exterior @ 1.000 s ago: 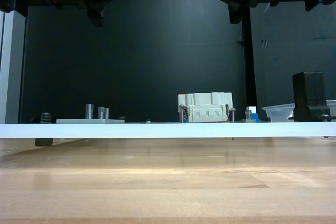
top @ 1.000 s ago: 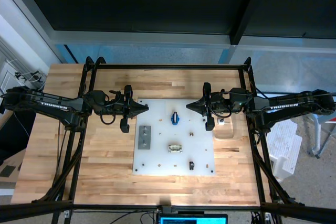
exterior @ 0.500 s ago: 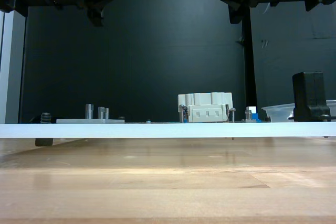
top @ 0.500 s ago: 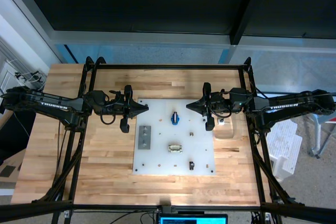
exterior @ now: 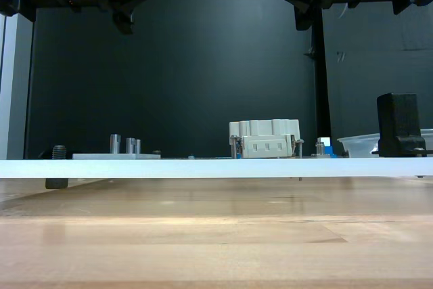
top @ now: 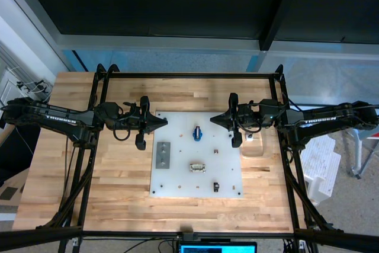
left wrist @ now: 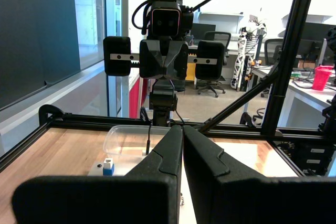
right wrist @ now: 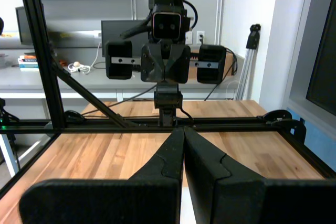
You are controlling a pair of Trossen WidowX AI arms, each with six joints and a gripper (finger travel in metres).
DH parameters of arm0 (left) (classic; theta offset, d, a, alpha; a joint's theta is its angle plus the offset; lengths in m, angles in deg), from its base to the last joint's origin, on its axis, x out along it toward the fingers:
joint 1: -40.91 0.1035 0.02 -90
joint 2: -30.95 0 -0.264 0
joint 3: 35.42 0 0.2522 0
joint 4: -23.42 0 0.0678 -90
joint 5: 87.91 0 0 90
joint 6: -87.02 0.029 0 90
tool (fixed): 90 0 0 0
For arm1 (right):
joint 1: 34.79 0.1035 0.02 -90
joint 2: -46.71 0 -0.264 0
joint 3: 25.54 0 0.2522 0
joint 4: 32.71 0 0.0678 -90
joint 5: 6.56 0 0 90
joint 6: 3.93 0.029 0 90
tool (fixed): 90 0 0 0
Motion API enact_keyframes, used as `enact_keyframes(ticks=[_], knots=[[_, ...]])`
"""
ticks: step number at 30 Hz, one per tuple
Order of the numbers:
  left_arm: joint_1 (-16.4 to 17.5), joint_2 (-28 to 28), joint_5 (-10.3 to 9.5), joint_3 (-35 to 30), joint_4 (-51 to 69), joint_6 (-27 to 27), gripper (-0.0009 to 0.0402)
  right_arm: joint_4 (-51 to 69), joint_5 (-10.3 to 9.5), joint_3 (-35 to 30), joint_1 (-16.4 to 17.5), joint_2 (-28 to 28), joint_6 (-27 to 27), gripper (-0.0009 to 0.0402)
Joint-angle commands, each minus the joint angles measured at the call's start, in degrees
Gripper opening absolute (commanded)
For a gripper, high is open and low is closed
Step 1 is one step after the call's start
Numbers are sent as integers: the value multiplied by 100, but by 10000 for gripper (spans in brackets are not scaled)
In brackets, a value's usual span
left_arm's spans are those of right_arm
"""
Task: Pick the USB connector and install on taskboard
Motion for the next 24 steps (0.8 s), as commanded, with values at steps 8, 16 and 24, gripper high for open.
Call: enact_keyframes(ticks=[8,16,24], knots=[[2,2,2,-2,-2,0,0,3289,-184,-903,0,-267,22,0],[0,0,2,-2,-2,0,0,6334,-131,-1989,2,-330,-313,0],[2,2,2,-2,-2,0,0,8655,363,-2673,13,-339,-354,0]])
